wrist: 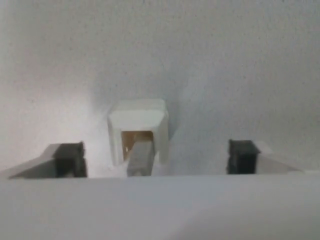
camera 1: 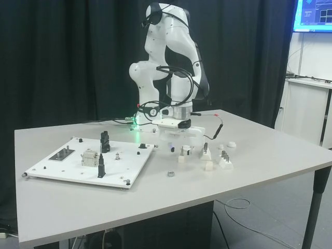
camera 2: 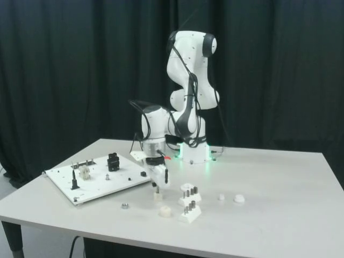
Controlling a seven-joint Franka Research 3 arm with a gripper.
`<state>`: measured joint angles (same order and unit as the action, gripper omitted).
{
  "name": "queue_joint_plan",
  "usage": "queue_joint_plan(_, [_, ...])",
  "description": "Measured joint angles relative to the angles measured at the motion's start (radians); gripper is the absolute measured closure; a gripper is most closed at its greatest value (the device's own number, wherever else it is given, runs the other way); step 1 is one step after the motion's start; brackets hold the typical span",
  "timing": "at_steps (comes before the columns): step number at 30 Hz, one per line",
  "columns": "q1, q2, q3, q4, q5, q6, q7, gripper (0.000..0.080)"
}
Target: Pick Ethernet.
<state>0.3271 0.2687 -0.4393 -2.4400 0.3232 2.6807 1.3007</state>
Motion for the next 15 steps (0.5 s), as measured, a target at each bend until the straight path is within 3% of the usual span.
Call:
queue_joint_plan(5, [0.000,0.000,0.000,-0.004,0.001,0.003,0.000,0.0138])
queue_joint_plan(6, [0.000,-0.001,0.000,-0.005,0.001,0.003,0.000,0.0300])
queue_joint_plan(15, [0.002,-0.006,0.001,-0.007,0.012,0.003,0.000,0.0300])
